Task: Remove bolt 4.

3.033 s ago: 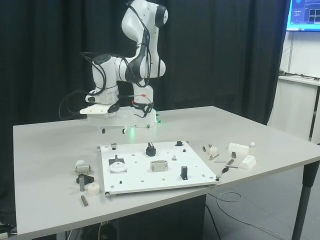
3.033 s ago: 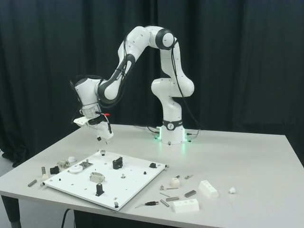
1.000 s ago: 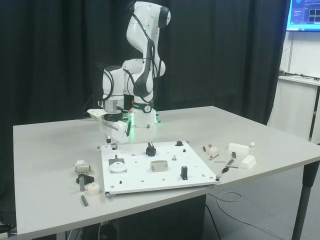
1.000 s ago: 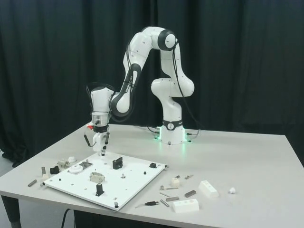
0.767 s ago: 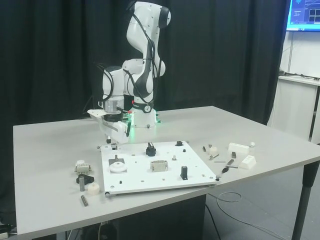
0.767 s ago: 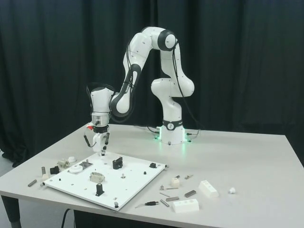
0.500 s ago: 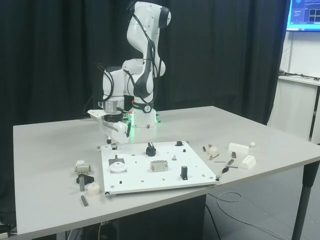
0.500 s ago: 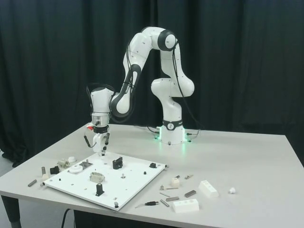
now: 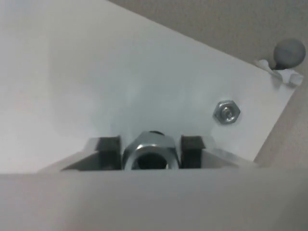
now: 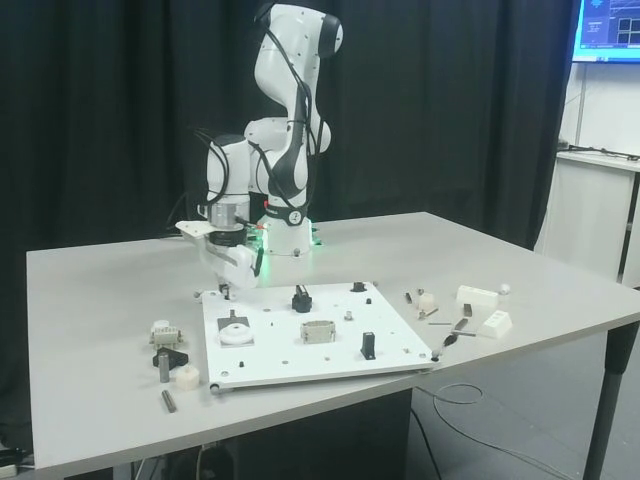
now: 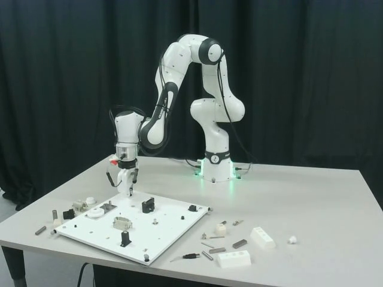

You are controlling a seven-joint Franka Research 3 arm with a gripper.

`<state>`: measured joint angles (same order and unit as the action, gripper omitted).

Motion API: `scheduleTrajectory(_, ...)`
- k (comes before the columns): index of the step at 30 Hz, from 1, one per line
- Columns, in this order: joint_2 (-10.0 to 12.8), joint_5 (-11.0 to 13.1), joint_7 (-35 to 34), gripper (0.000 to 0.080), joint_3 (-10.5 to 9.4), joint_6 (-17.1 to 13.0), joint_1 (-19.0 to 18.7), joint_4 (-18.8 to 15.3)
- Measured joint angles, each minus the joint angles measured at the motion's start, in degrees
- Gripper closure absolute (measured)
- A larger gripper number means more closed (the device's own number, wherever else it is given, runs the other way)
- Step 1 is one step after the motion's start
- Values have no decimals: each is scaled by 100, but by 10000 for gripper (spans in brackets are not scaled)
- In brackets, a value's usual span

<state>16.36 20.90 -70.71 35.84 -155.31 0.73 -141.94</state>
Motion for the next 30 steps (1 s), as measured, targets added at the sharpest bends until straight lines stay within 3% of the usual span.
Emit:
scheduleTrajectory(5, 1, 0, 0, 448, 0, 0, 0, 1)
scheduleTrajectory(6, 1, 0, 0, 561, 1, 0, 0, 1)
scheduleTrajectory(14, 0, -9, 177, 559, 2, 12, 0, 3)
scheduleTrajectory(30, -6, -11, 2651, 559, 4, 60, 1, 15)
